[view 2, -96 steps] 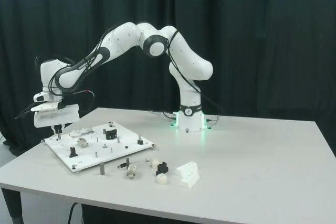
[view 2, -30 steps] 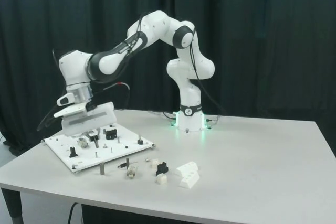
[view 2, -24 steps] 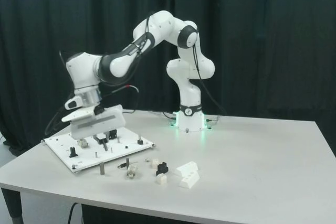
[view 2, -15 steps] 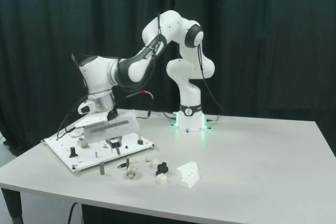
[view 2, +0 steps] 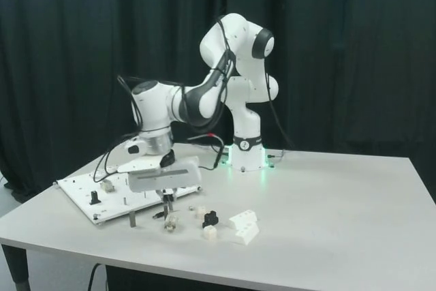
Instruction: Place round peg 3.
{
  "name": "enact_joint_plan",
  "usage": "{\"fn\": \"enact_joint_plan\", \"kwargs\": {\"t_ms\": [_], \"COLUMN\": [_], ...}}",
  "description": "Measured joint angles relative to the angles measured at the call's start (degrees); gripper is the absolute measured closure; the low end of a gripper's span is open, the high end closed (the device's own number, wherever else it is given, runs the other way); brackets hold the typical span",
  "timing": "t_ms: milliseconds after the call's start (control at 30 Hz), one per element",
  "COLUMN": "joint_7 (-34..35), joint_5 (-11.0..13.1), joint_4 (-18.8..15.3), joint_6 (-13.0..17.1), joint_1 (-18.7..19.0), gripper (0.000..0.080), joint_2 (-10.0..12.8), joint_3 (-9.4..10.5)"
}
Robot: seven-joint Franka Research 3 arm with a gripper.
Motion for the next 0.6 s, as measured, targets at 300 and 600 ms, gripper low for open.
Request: {"fn": "enact_joint_plan", "kwargs": {"t_ms": [300,600], "joint_7": [2.28,2.28], "joint_5": [-1.16,-1.16], "joint_4": [-5.09,-8.57], "joint_6": [7.84,15.02], "joint_1": [1.43,1.56], "gripper": [0.0692,0.0692], "joint_2": [-1.69,-1.81], "joint_3": [1.73,3.68]}}
